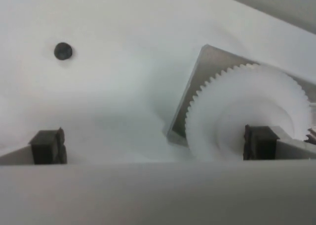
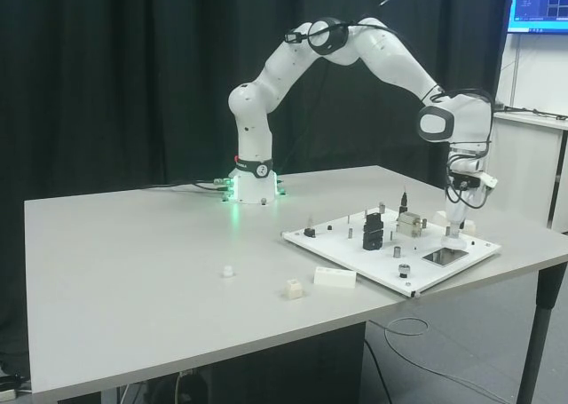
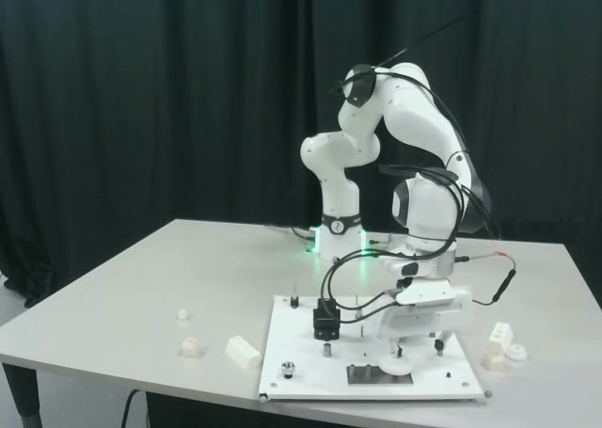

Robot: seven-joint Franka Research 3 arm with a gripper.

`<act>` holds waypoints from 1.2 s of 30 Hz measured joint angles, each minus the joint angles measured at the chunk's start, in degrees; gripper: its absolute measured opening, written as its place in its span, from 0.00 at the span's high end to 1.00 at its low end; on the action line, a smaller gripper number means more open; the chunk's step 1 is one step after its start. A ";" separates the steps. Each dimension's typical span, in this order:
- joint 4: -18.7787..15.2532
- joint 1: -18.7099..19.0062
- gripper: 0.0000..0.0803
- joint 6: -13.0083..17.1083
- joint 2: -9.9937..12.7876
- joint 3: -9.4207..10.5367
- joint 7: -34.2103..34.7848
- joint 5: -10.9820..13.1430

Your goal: Insert large gear.

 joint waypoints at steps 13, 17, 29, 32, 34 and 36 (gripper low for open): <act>-0.01 -0.44 0.00 -0.22 0.04 -0.13 0.00 -0.04; -0.01 -0.42 0.00 -0.13 0.06 -0.13 0.11 -0.03; -0.01 -0.35 0.00 1.65 0.44 0.01 0.69 -0.03; 0.01 -0.37 0.00 2.08 0.57 -0.03 0.69 -0.03; 0.01 -0.41 0.00 2.11 0.58 -0.04 0.69 -0.03; 0.02 -0.43 0.00 2.11 0.58 -0.04 0.69 -0.03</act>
